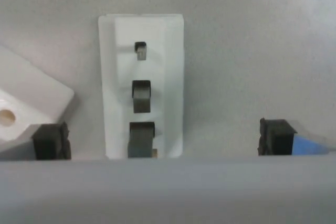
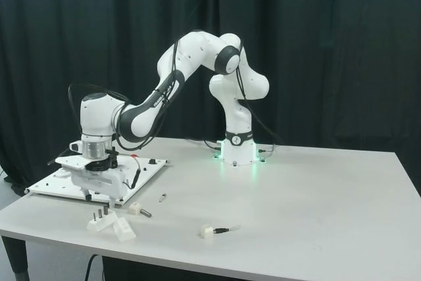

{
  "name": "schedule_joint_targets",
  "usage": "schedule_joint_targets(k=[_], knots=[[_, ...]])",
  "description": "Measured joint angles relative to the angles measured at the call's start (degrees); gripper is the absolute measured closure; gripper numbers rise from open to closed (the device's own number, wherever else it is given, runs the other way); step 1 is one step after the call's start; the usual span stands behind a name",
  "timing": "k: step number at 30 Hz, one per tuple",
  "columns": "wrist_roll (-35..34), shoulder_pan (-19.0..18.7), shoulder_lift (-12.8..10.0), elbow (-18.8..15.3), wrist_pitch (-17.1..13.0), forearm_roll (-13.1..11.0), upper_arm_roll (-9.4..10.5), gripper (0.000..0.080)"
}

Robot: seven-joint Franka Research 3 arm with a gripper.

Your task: Pick square peg 3.

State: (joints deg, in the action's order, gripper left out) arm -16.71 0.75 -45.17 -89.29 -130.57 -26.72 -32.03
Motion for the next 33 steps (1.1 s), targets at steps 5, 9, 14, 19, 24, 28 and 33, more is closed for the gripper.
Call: schedule_joint_targets(k=[5,9,14,19,24,28,33], knots=[[0.12,0.49,-0.56,0.32,0.00,0.03,0.67,0.0003],[0.14,0.76,-0.90,0.43,0.00,0.10,1.05,0.0003],[0.14,0.78,-1.28,0.45,0.00,0.10,1.08,0.0003],[0.12,0.80,-1.64,0.45,0.00,0.10,1.08,0.0003],[0.10,0.89,-1.94,0.45,0.06,0.10,1.16,0.0003],[0.10,1.11,-2.10,0.45,0.07,0.10,1.42,0.0003],[0.09,1.28,-2.26,0.45,0.07,0.10,1.60,0.0041]])
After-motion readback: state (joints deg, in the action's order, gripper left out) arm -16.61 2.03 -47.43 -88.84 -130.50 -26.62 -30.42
